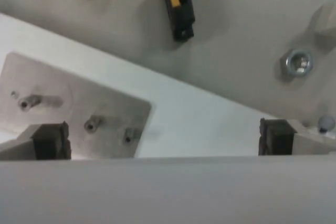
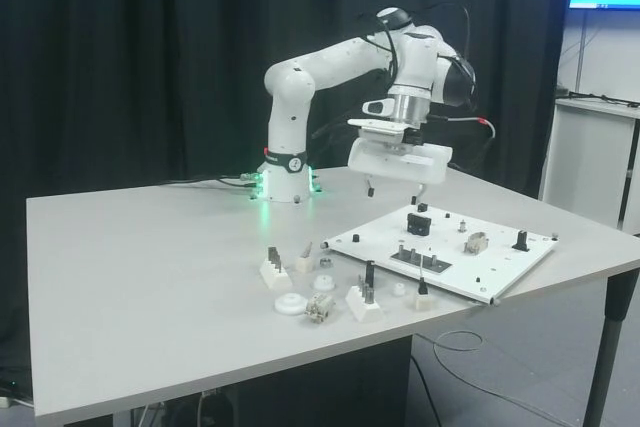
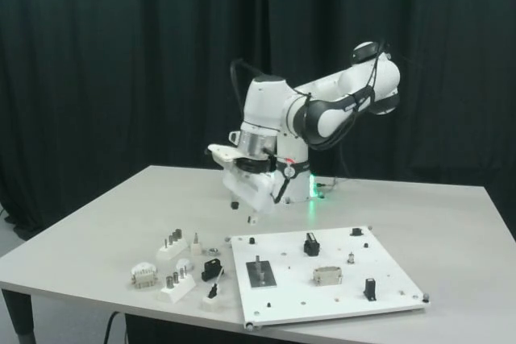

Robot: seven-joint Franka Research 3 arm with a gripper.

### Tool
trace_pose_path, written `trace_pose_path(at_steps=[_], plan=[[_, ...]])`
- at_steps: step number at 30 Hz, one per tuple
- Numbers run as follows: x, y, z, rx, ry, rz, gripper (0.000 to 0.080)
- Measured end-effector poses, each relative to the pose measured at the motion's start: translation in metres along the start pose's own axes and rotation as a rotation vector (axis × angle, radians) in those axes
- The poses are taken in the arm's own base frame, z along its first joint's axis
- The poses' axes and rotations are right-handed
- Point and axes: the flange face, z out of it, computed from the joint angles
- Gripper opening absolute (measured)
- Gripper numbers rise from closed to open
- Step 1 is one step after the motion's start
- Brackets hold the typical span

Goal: Pick D-SUB.

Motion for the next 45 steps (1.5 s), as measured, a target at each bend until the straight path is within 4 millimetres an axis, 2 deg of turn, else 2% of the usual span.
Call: trace_pose_path(at_steps=[15,24,32,45], plan=[[0.044,-0.016,0.010,0.012,-0.033,-0.013,0.0800],[0.064,-0.028,0.023,-0.003,-0.045,-0.099,0.0800],[0.076,-0.038,0.040,-0.020,-0.069,-0.098,0.0800],[0.084,-0.051,0.069,-0.037,-0.116,-0.114,0.0800]])
